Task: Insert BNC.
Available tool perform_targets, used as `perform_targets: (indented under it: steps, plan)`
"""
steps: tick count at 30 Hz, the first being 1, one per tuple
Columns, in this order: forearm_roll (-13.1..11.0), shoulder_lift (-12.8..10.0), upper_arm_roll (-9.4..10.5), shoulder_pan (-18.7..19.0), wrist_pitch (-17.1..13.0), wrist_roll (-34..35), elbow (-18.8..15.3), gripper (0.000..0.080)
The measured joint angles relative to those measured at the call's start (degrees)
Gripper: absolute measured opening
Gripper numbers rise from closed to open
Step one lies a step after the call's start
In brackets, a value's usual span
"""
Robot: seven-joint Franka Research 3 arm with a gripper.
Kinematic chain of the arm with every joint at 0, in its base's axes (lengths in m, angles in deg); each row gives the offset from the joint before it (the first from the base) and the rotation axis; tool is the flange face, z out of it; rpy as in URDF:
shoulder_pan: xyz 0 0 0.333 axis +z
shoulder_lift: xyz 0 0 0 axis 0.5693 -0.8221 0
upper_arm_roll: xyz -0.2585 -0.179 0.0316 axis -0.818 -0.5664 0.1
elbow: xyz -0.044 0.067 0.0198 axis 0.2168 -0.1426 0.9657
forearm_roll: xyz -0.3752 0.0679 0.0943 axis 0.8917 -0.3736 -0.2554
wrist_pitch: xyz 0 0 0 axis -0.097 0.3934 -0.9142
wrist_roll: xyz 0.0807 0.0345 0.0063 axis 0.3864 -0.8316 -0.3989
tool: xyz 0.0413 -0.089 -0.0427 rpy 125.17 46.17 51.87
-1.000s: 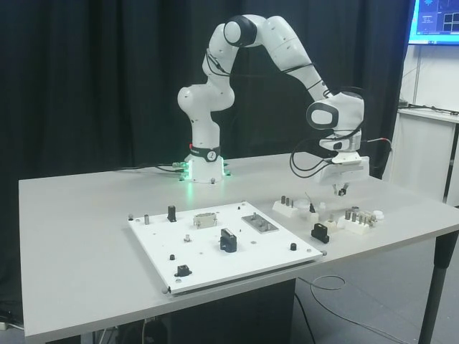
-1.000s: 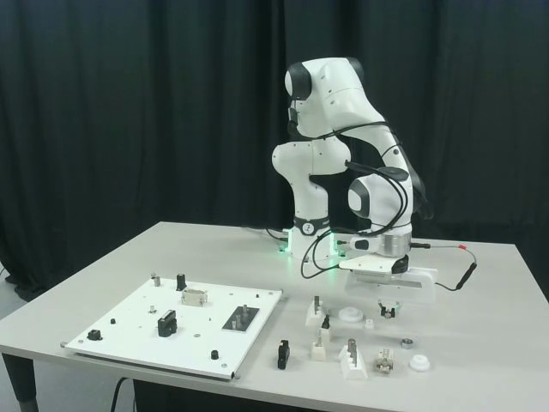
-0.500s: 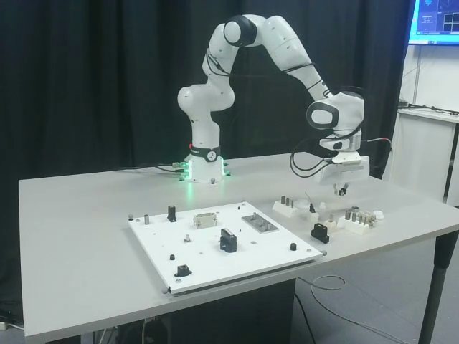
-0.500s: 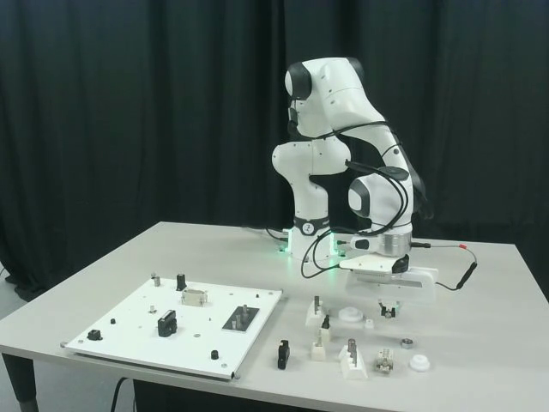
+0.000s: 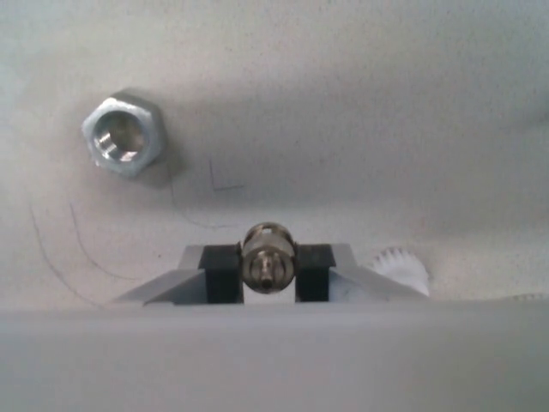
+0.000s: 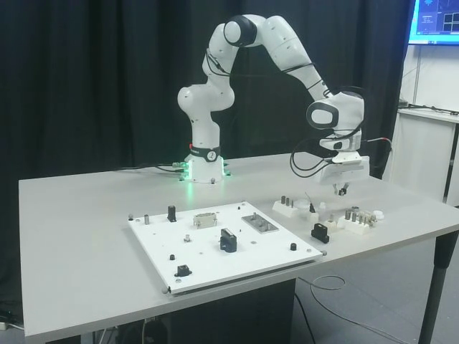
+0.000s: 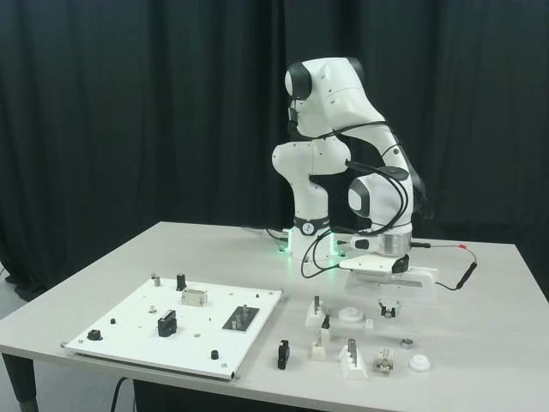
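BNC connector (image 5: 268, 260): small grey metal cylindrical plug, seen end-on in the wrist view, clamped between two black finger pads (image 5: 220, 275).
Gripper, wrist view (image 5: 268, 273): fingers closed on the connector, holding it above the grey table (image 5: 360, 112).
Hexagonal metal nut (image 5: 123, 135): lying flat on the table, apart from the connector.
White toothed gear (image 5: 401, 268): on the table just beside the held connector, partly hidden.

Arm, first room view (image 6: 276, 46): white seven-joint arm on a base lit green, reaching down toward the table's far side from the board.
Gripper, first room view (image 6: 340, 189): hanging just above a group of white part holders (image 6: 358, 221); the connector in it is too small to make out clearly.
White square assembly board (image 6: 222, 244): lying flat on the table, well apart from the gripper, carrying several black and metal fittings.

Gripper, second room view (image 7: 388, 311): low over the table, between a white round part (image 7: 350, 315) and a small grey ring (image 7: 407, 344).
Assembly board, second room view (image 7: 176, 324): near the table's front edge, well apart from the gripper.
Black clip-like part (image 7: 283, 353): standing on the table between the board and the part holders.
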Motion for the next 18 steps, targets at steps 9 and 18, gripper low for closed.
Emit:
perform_targets:
  steps: [9, 18]
  plan:
    - [0.0, 0.1, -0.1, 0.0, 0.0, 0.0, 0.1, 0.0126]
    - [0.1, 0.2, -0.61, 0.0, 0.0, 0.0, 0.3, 0.0126]
